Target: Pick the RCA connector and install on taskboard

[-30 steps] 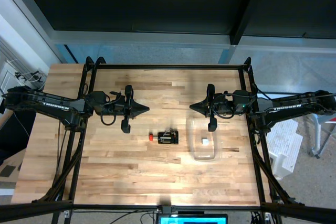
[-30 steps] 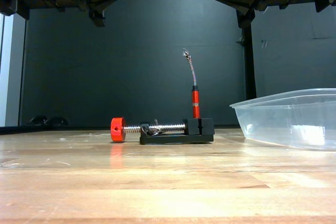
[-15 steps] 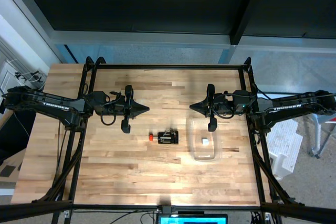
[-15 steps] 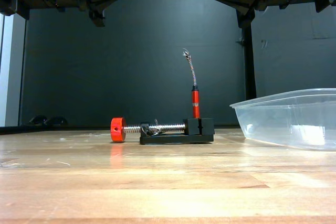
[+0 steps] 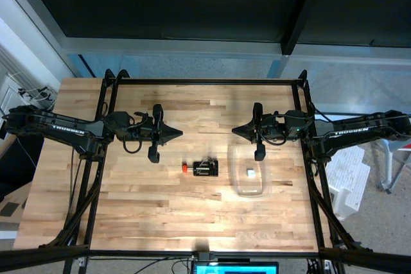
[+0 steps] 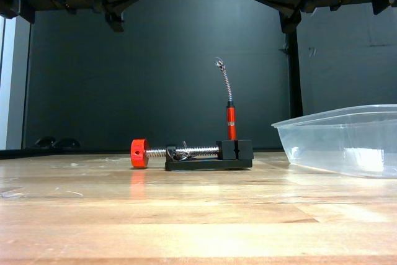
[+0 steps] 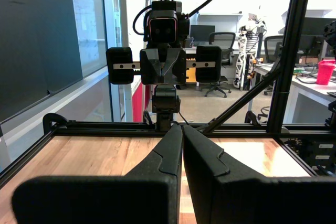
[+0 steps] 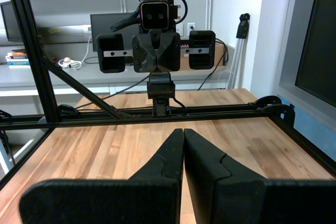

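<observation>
Now | connector [image 6: 231,122] stands free on the vise [image 6: 208,155], middle of the table [image 5: 160,213], cable [image 6: 224,82] rising from it | left gripper [image 7: 181,126] and right gripper [image 8: 184,129] — both pinched closed, empty, high, nearer its far edge | risk: you may see the springy cable lever a half-seated connector off.

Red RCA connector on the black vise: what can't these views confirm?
- How deep the red cylindrical connector sits on the black vise: joint too small in the low view; the high view shows only a dark speck.
- Wrist views: left gripper and right gripper, shut, high over the table, see neither vise nor clear plastic tray.
</observation>
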